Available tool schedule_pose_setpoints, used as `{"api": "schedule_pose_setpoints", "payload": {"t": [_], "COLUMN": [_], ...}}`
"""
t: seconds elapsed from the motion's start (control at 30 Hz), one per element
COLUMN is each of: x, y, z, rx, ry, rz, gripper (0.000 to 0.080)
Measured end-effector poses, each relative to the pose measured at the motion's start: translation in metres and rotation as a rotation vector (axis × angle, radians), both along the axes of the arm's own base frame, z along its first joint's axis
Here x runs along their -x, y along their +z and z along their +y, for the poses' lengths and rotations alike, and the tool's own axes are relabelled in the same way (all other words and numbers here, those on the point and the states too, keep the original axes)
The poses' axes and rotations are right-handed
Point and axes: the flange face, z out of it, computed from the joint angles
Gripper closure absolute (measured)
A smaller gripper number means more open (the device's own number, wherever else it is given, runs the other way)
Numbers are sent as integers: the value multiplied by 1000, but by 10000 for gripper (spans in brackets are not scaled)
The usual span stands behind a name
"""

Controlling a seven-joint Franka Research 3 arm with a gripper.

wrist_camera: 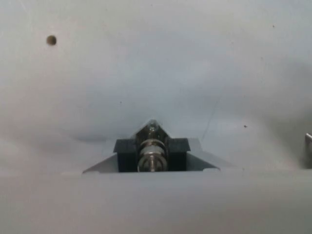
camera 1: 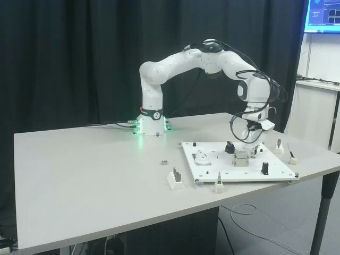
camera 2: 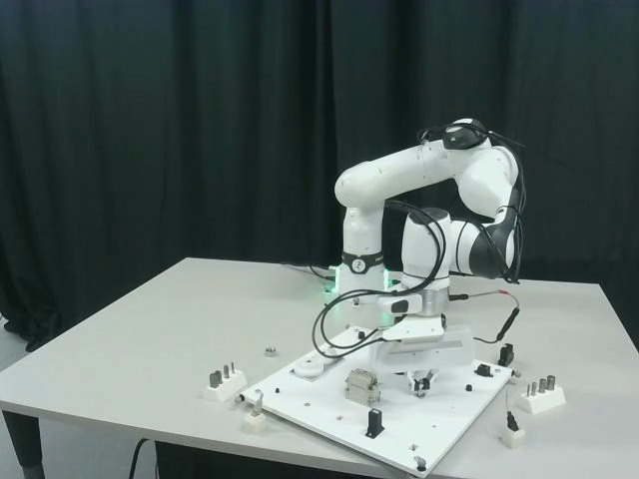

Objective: Insert BNC.

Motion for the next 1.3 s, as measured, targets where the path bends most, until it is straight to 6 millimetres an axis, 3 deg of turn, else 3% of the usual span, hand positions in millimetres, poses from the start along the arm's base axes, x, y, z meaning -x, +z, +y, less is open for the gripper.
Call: {"api": "schedule_pose_setpoints", "payload": {"t": [1.3], "x": [-3], "y": [0], "z": [4], "rx": [38], "ry": [435], "rz": [36], "gripper": [679]}}
